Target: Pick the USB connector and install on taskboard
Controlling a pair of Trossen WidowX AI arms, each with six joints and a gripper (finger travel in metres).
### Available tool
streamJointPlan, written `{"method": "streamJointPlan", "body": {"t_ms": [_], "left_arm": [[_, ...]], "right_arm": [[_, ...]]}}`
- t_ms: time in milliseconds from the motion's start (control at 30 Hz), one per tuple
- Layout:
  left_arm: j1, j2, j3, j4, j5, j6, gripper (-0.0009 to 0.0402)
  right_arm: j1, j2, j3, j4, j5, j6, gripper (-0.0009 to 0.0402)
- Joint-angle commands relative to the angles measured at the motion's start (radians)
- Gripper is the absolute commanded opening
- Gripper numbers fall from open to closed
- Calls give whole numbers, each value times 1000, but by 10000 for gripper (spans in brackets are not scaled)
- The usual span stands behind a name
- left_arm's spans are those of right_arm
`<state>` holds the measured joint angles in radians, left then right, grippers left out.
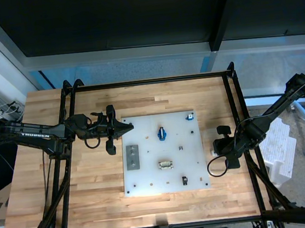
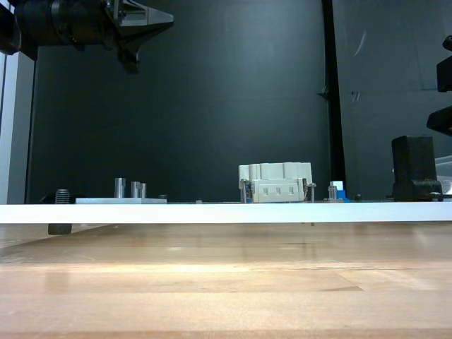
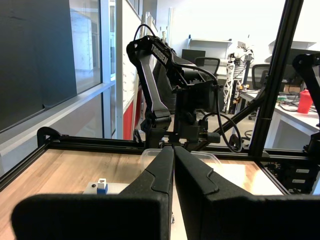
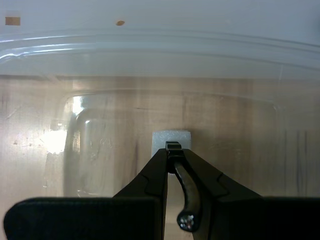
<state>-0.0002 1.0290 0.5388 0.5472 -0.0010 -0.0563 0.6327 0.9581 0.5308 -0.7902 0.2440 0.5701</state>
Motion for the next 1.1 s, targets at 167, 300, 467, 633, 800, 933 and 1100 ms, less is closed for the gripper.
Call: {"method": "streamJointPlan", "body": {"t_ms": [167, 300, 467, 633, 800, 933, 1100], "left_arm": [[0, 0, 0, 0, 0, 0, 0], [0, 0, 0, 0, 0, 0, 0], [0, 0, 0, 0, 0, 0, 0], [0, 0, 0, 0, 0, 0, 0], [0, 0, 0, 0, 0, 0, 0], [0, 0, 0, 0, 0, 0, 0], [0, 0, 0, 0, 0, 0, 0]], "right_arm": [[11, -11, 0, 11, 28, 9, 0], [14, -12, 0, 9, 27, 10, 0], [26, -23, 0, -1, 44, 11, 0], [28, -27, 4, -10, 43, 17, 0], [29, -25, 66, -76, 44, 17, 0], [29, -8, 136, -119, 42, 26, 0], [29, 45, 226, -152, 4, 25, 0]]}}
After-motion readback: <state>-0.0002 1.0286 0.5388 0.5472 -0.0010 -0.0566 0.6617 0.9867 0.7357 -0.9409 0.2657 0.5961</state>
